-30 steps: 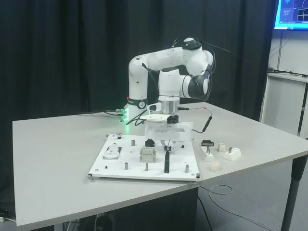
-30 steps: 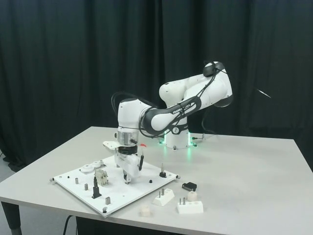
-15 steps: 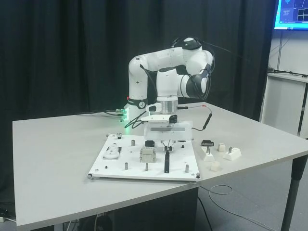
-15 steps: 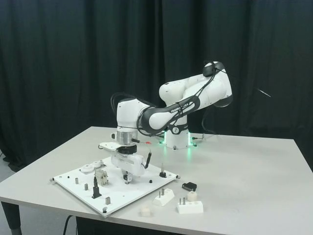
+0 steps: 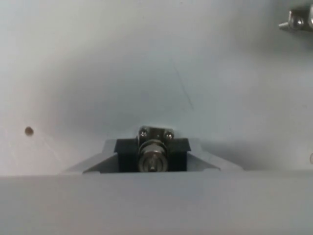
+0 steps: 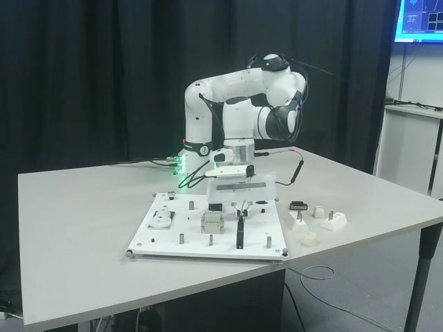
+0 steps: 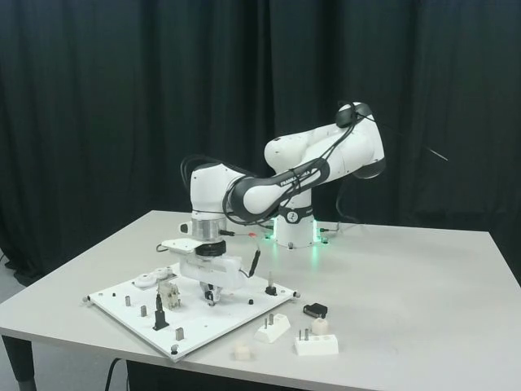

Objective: Insert BNC.

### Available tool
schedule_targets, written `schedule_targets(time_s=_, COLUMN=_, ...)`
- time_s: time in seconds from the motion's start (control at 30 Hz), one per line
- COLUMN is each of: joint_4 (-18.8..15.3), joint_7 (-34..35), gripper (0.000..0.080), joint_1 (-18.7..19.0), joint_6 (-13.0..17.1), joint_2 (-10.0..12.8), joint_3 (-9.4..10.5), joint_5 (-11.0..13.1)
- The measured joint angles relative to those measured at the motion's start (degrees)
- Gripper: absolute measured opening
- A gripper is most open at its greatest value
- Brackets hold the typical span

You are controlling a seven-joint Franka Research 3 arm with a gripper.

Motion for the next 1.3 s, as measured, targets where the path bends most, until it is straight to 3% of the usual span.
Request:
schedule_targets(time_s=1.0, joint_4=2.62, joint_7=-20.28, gripper=0.0121, joint_1=-3.43, joint_6=-6.00, joint_2=0.28, joint_3=-0.64, joint_5=-0.57)
schedule_targets(time_s=1.3, joint_4=3.58, joint_7=-18.70, gripper=0.0121, joint_1=-3.79, joint_6=-6.37, joint_2=0.50, joint_3=-0.65, joint_5=-1.72)
